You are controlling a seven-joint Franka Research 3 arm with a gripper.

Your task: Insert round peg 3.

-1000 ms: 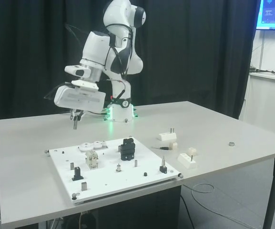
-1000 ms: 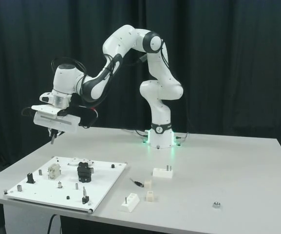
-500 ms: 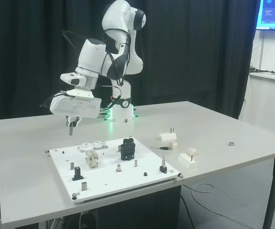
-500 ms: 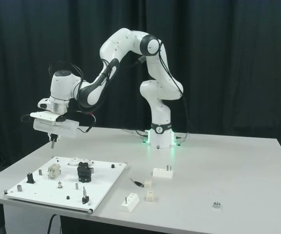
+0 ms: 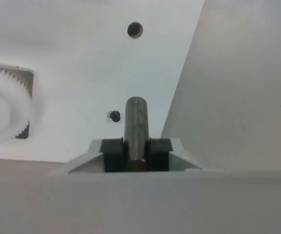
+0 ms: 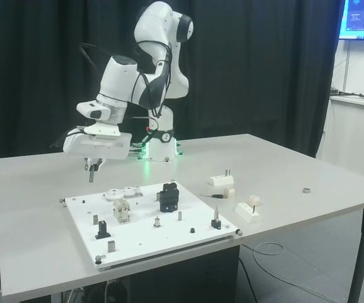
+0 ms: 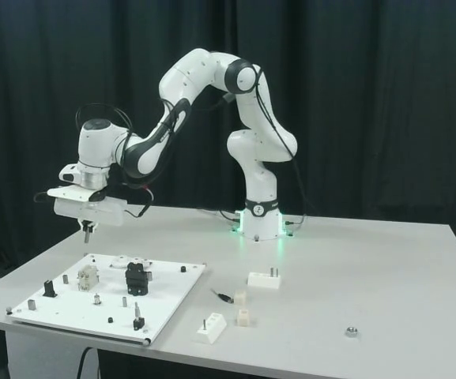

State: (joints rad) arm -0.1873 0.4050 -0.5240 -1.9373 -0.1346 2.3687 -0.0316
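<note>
One peg is in my gripper right now, pinched upright between the two black pads with most of its length sticking out below them, so the jaws are closed on it and nothing else. From the room views I have it hanging above the far corner of the white board, near the white gears, with clear air between the tip and the plate. My wrist camera shows two dark holes in the board, a larger hole further off and a small hole just beside the peg. I cannot tell from here which one is meant for peg 3, and choosing wrong is my first worry. My second is the board's edge, which runs close beside the peg; a small sideways drift would put the tip over the grey table. If I come down off-centre or tilted, I judge the peg could jam on the rim or slip in the pads.
</note>
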